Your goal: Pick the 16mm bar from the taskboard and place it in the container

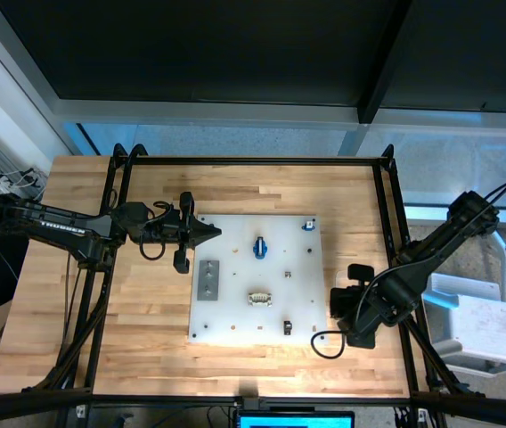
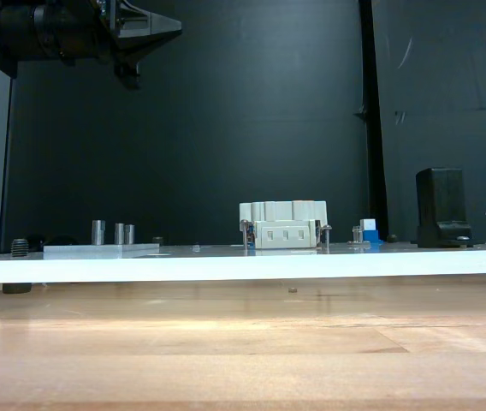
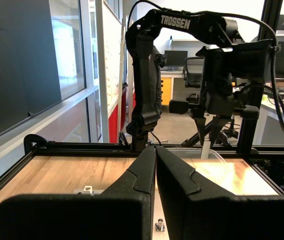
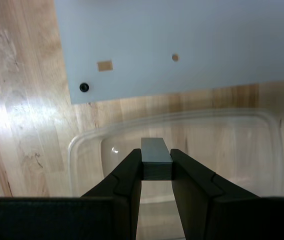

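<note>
Black arms (image 1: 57, 227), black fingers (image 4: 127, 175), white TROSSEN lettering (image 3: 176, 21)

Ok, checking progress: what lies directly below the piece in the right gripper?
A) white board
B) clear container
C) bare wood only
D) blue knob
B: the right gripper clamps the grey bar above the container; the left gripper hovers shut over the taskboard's far-left corner.

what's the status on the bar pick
Right hand shut on the 16mm bar, above the container. Left hand shut, empty, over the taskboard left edge. Nothing in the way.
</note>
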Controlling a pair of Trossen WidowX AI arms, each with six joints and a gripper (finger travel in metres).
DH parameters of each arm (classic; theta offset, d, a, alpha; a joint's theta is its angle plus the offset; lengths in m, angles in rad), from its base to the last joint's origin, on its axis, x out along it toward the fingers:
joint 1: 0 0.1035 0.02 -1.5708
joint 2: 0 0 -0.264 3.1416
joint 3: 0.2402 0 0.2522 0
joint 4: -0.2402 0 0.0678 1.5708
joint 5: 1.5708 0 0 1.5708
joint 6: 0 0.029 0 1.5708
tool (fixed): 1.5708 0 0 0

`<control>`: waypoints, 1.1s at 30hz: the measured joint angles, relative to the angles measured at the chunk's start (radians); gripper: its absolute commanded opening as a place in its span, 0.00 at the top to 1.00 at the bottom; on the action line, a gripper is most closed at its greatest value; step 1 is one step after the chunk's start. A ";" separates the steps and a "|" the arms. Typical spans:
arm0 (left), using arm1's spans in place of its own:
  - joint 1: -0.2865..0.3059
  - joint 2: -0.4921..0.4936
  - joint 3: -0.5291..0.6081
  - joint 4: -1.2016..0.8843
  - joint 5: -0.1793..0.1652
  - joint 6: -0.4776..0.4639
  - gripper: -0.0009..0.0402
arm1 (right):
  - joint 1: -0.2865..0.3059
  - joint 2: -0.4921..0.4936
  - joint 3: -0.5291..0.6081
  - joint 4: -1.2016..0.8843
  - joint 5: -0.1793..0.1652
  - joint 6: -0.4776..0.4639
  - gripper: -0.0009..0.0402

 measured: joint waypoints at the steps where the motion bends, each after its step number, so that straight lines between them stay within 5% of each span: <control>1: 0.000 0.000 0.000 0.000 0.000 0.000 0.98 | 0.004 -0.009 -0.014 0.005 0.000 0.009 0.94; 25: 0.000 0.000 0.000 0.000 0.000 0.000 0.98 | 0.064 -0.196 -0.290 0.090 0.000 0.102 0.93; 33: 0.000 0.000 0.000 0.000 0.000 0.000 0.98 | 0.065 -0.195 -0.343 0.123 -0.001 0.102 0.86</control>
